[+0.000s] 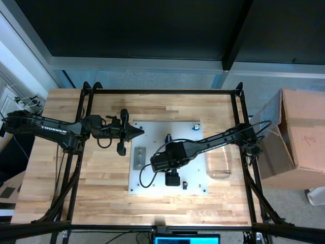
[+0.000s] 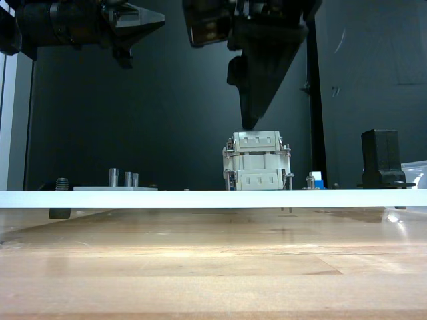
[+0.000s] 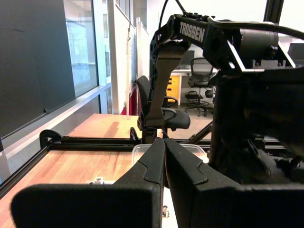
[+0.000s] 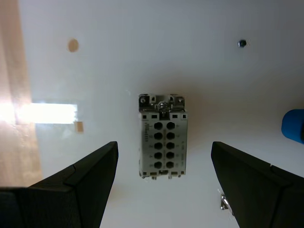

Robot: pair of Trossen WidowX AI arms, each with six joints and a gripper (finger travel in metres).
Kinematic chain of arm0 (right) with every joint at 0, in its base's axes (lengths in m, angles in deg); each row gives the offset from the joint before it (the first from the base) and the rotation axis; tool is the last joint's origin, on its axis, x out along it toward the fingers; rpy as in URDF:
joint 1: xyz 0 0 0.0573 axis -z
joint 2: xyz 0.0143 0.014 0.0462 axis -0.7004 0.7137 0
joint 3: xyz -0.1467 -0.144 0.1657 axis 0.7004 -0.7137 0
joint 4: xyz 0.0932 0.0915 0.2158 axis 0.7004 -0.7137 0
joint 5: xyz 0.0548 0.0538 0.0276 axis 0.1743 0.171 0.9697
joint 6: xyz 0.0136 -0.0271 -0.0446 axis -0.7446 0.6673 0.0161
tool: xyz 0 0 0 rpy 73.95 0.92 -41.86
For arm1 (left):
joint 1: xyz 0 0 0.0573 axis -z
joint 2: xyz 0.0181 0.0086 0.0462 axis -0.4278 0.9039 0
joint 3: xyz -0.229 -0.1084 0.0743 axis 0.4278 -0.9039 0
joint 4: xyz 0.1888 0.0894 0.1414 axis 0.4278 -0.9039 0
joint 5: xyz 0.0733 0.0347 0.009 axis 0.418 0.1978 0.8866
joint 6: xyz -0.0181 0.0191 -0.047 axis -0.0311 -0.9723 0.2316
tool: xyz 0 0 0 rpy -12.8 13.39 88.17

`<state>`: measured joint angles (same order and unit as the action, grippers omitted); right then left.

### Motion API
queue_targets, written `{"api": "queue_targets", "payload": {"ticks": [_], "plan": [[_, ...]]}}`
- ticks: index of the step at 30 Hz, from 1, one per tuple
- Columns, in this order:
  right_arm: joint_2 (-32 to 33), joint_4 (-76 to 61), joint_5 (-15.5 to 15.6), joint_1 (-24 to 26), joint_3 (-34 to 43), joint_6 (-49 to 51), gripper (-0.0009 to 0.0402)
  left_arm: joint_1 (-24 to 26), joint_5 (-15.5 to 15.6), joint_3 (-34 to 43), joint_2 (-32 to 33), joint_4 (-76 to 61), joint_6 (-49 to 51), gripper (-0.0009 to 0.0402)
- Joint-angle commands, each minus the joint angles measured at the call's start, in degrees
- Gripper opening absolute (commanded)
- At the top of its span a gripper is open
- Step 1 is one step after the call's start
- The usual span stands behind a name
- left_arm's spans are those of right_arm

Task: Remove the HAN10E connector from the taskboard and place in the container

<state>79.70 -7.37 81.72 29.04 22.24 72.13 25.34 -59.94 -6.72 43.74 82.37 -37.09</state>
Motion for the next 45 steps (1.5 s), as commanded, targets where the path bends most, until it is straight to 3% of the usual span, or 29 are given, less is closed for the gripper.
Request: {"api": "queue_targets", "payload": {"ticks": [1, 17, 22, 35, 39, 45], "plan": [[0.70, 0.96, -0.02, 0.04, -0.72, 0.35, 0.0275, 0.00, 0.00, 0.00, 0.00, 0.02, -0.02, 0.0000], [0.85, 5.40, 0.00, 0.07, -5.46, 1.44, 0.0259, -0.02, 0.00, 0.00, 0.00, 0.04, -0.02, 0.0000], [0.81, 6.54, 0.00, 0.07, -5.57, 1.46, 0.0212, -0.02, 0.00, 0.00, 0.02, 0.02, -0.02, 0.0000], [0.72, 6.43, 0.26, 0.17, -5.57, 1.79, 0.0041, -0.02, 0.00, 0.00, 0.00, 0.02, -0.02, 0.0000], [0.17, 6.45, 2.60, 0.20, -5.57, 2.16, 0.0011, 0.00, 0.00, 0.00, 0.00, 0.04, -0.02, 0.0000], [-1.81, 5.79, 2.54, 0.37, -4.85, 2.54, 0.0001, 0.00, 0.00, 0.00, 0.00, 0.02, -0.02, 0.0000]]}}
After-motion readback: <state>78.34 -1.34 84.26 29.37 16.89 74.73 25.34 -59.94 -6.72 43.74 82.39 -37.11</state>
